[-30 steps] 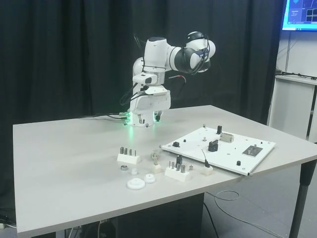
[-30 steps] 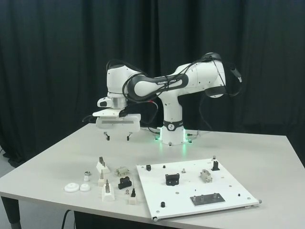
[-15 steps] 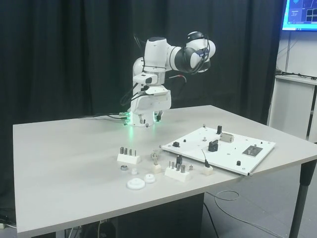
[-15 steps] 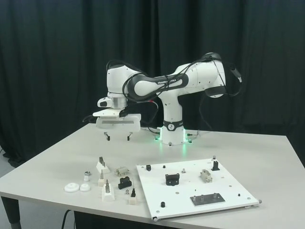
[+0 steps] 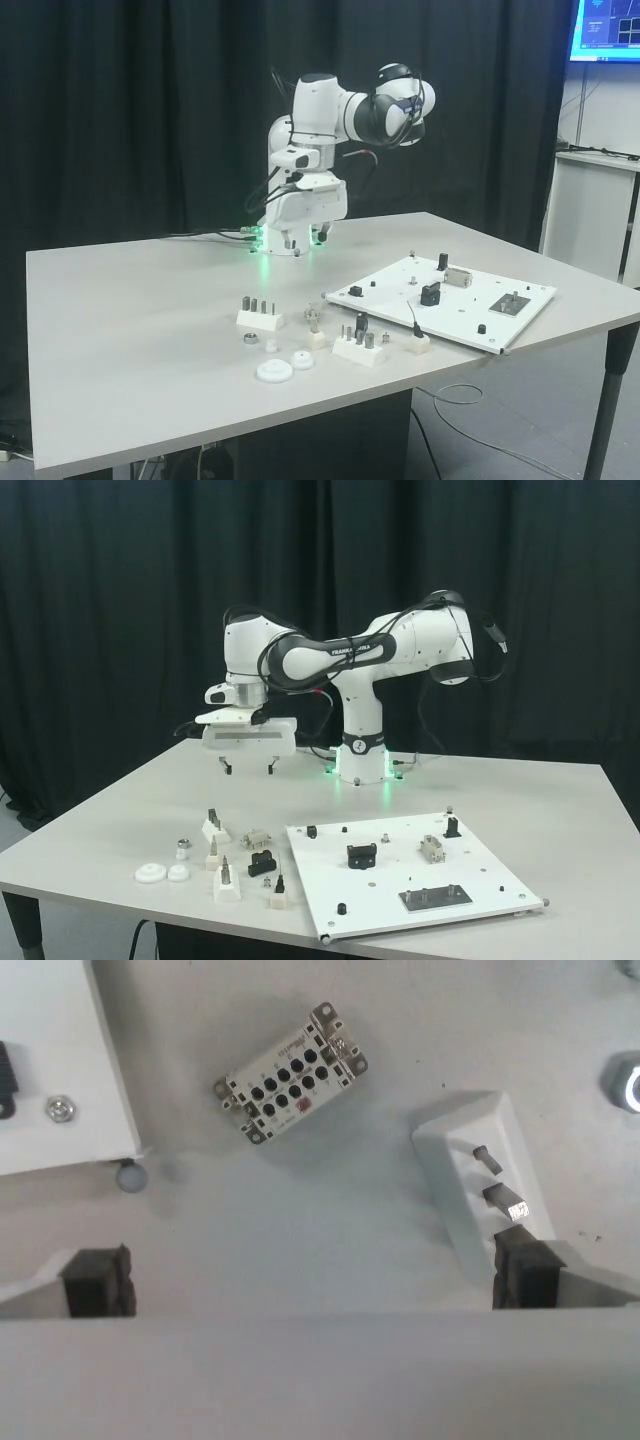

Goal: Pick square peg 4.

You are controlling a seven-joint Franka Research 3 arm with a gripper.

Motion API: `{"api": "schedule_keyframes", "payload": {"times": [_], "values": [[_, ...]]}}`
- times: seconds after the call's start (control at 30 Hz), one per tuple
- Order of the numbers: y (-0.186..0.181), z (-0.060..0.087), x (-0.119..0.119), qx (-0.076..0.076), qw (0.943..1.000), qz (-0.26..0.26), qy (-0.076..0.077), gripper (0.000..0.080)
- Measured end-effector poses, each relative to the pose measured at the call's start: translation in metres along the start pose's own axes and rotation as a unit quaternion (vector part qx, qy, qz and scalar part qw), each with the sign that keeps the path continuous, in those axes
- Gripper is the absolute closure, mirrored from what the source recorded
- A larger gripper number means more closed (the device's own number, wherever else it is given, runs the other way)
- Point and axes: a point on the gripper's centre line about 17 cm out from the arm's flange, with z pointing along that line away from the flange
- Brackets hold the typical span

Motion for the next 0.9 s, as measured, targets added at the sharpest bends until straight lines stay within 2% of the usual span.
{"api": "schedule_keyframes", "payload": {"times": [0.9], "values": [[0.0007,-0.0055,0.0047,-0.003,1.0,-0.003,0.003,0.0003]]}}
